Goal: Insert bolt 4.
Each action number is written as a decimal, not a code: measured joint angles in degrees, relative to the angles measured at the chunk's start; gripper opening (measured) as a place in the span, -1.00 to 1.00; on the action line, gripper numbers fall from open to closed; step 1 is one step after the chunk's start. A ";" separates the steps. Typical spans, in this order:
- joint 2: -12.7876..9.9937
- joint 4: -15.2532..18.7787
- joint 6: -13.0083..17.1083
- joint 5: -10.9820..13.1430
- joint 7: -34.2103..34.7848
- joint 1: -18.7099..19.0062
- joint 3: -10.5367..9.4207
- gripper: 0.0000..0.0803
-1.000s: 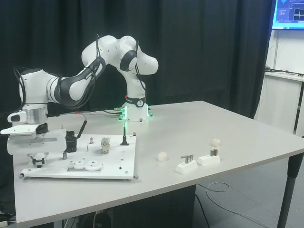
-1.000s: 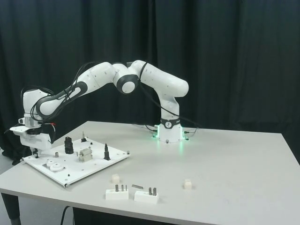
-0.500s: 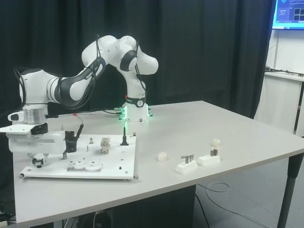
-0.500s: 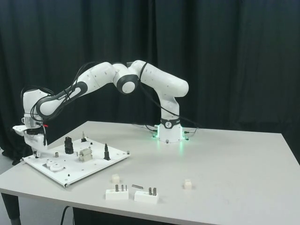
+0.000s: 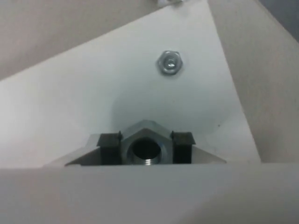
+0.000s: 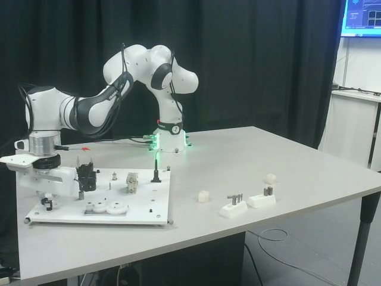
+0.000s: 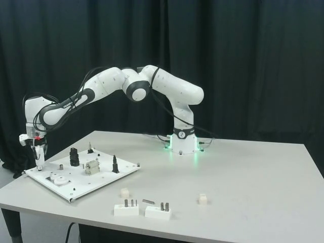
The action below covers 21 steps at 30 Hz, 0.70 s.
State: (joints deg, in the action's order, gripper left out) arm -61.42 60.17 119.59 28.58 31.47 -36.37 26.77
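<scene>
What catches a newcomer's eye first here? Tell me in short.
The white arm arches from its green-lit base across the grey table, its hand low over the outer corner of the white board. In the wrist view, the fingers clamp a hex-headed bolt above the board.

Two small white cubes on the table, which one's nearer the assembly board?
The white cube just off the white board; the other cube sits beyond the two white holders.

Room views face table (image 6: 250,173) from opposite sides; wrist close above board (image 5: 93,102).
</scene>
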 joint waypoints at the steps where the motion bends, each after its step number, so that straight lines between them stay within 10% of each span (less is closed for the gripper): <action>1: -0.01 0.00 0.02 -0.07 1.35 0.05 0.03 -0.44; 21: -0.19 0.00 0.17 -0.34 26.61 0.71 0.72 -0.44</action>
State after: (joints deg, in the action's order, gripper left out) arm -61.62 60.17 119.76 28.24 58.08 -35.67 27.48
